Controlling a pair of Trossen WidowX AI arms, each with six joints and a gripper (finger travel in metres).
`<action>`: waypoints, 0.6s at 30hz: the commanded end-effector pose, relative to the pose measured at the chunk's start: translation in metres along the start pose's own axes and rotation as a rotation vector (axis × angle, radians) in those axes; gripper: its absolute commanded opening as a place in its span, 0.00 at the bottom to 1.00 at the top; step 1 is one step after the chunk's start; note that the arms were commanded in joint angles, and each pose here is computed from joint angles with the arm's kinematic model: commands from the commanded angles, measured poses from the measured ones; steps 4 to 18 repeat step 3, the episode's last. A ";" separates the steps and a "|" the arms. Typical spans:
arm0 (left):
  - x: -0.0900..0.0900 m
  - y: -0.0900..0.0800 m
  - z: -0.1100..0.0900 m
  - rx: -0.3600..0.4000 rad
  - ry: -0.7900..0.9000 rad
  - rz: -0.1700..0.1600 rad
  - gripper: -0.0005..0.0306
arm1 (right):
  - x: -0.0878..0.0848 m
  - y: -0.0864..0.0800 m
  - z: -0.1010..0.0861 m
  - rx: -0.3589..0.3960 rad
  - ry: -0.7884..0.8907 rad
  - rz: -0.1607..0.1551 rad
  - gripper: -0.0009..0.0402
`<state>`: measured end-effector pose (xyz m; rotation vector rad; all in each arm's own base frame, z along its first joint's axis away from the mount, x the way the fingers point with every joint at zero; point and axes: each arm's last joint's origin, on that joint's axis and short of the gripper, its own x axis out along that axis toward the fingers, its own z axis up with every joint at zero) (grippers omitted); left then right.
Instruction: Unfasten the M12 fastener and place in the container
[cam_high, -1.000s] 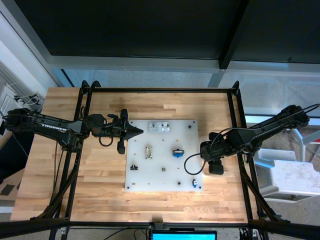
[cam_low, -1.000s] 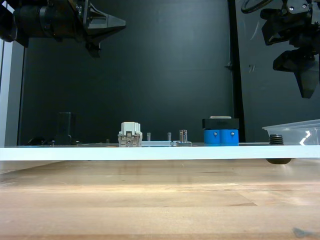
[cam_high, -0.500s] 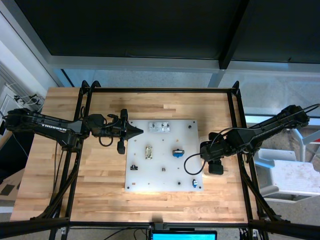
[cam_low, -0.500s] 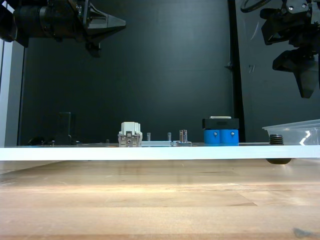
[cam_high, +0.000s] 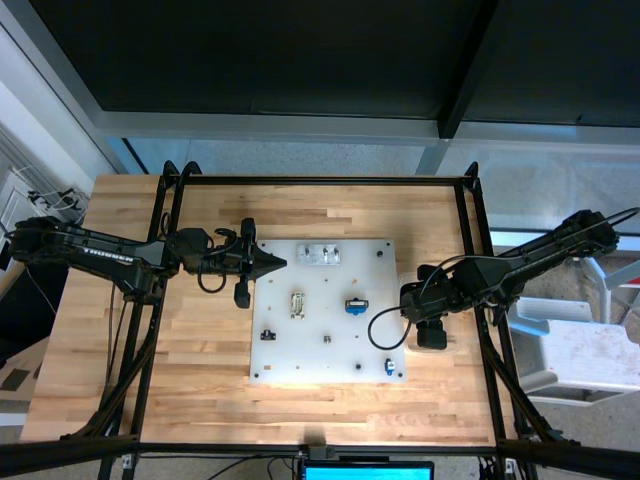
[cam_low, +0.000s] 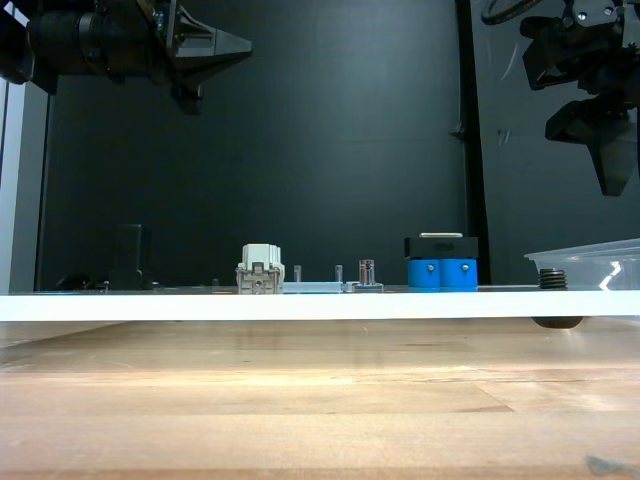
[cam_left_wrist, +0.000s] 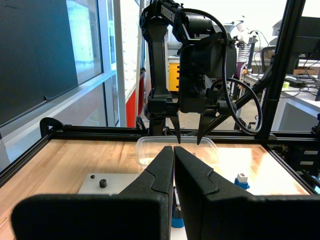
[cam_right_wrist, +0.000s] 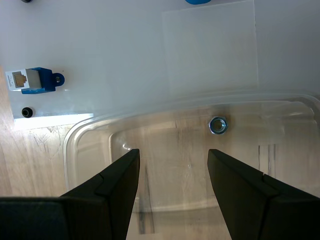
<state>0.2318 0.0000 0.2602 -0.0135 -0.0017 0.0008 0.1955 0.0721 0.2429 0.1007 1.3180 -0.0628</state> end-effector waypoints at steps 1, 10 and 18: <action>0.000 0.000 0.000 0.000 0.000 0.000 0.02 | 0.000 0.000 0.000 0.000 0.000 0.000 0.48; 0.000 0.000 0.000 0.000 0.000 0.000 0.02 | 0.000 0.000 0.000 0.000 0.000 0.000 0.48; 0.000 0.000 0.000 0.000 0.000 0.000 0.02 | 0.000 0.000 0.000 0.000 0.000 0.000 0.48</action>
